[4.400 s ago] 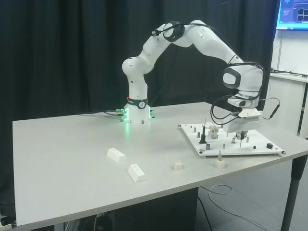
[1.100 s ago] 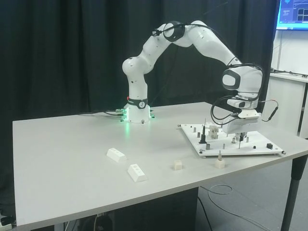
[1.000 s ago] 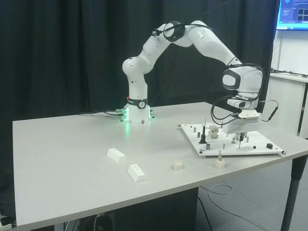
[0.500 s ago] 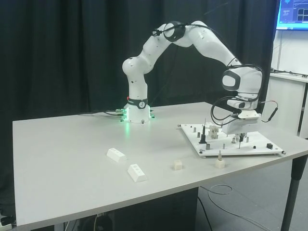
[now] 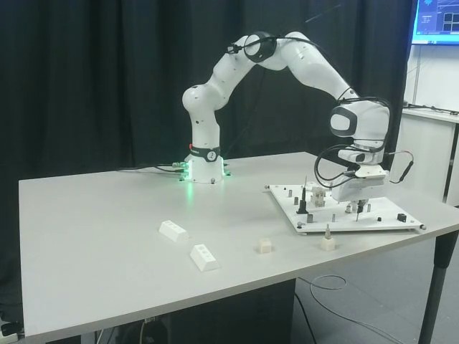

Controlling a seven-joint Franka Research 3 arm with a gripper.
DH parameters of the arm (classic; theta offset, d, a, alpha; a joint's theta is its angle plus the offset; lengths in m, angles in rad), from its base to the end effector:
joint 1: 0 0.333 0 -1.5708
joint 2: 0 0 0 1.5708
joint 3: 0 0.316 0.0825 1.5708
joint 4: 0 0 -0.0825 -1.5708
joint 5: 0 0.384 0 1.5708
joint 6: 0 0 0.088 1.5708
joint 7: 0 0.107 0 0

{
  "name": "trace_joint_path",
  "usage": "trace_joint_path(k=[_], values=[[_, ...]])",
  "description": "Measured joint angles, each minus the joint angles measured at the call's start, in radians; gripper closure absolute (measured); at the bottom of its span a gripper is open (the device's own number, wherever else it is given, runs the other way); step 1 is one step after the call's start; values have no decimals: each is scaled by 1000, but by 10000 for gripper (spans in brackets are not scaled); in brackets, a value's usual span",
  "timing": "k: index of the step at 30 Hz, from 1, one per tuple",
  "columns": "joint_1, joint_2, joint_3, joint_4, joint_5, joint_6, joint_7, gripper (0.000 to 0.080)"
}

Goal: Insert round peg 1.

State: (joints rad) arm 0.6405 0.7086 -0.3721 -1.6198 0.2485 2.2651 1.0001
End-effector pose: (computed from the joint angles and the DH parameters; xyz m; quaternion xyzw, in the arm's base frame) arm 0.6537 0.2204 0.2289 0.9185 -0.3946 0.0121 0.0221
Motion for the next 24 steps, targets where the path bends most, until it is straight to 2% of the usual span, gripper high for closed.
trace_joint_path(k=[2, 7, 8, 13, 14, 20, 21, 24], values=[[1, -1, 0, 1, -7, 0, -3, 749], [2, -14, 0, 2, -15, -18, -3, 749], [2, -17, -1, 2, -17, -24, -3, 444], [2, -33, -2, 2, -24, -48, -2, 444], [2, -36, -2, 2, -25, -53, -2, 149], [2, -49, -3, 2, -27, -67, -2, 149], [1, -50, -4, 2, -27, -68, -2, 40], [1, -53, -4, 2, -27, -71, -2, 12]])
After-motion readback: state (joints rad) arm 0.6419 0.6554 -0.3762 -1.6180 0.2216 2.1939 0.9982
